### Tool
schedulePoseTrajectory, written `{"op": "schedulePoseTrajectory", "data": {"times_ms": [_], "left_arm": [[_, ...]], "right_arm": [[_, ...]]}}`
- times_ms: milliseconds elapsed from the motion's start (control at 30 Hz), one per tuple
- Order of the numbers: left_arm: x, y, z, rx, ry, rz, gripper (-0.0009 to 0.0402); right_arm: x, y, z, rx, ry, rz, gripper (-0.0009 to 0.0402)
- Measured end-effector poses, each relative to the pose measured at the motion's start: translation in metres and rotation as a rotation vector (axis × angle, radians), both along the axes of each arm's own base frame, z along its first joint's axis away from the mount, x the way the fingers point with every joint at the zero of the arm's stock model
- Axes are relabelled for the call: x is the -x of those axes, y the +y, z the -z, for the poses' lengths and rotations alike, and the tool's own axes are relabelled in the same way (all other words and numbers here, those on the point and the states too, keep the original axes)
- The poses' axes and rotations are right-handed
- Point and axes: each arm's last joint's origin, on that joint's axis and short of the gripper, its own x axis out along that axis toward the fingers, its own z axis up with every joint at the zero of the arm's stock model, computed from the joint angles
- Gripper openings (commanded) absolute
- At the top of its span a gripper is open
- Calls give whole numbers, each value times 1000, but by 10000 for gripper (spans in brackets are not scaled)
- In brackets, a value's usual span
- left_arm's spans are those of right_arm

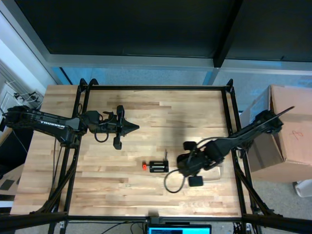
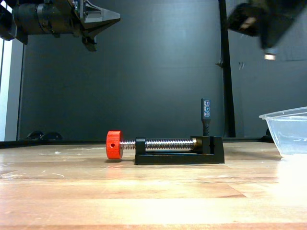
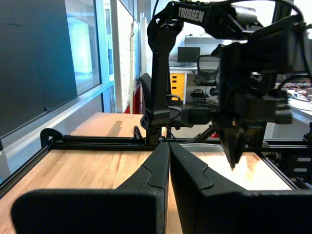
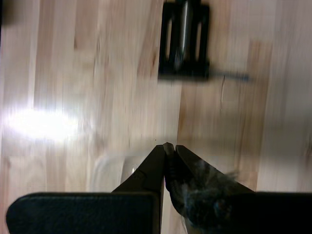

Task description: Remove the USB-C connector from the USB-C receptacle and place in the container

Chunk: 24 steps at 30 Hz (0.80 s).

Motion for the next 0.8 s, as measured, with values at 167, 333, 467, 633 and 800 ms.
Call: {"op": "schedulePoseTrajectory", "data": {"times_ms": [167, 333, 467, 633, 800], "left_arm": [[0, 0, 0, 0, 0, 0, 0], [0, 0, 0, 0, 0, 0, 0], [0, 0, 0, 0, 0, 0, 0], [0, 0, 0, 0, 0, 0, 0], [0, 0, 0, 0, 0, 0, 0]], "right_arm": [[30, 0, 10, -4, 31, 4, 0], [55, 2, 24, 4, 71, 6, 0], [74, 1, 42, 24, 117, 19, 0], [90, -2, 70, 25, 199, 38, 12], [95, -4, 91, -16, 220, 51, 77]]}}
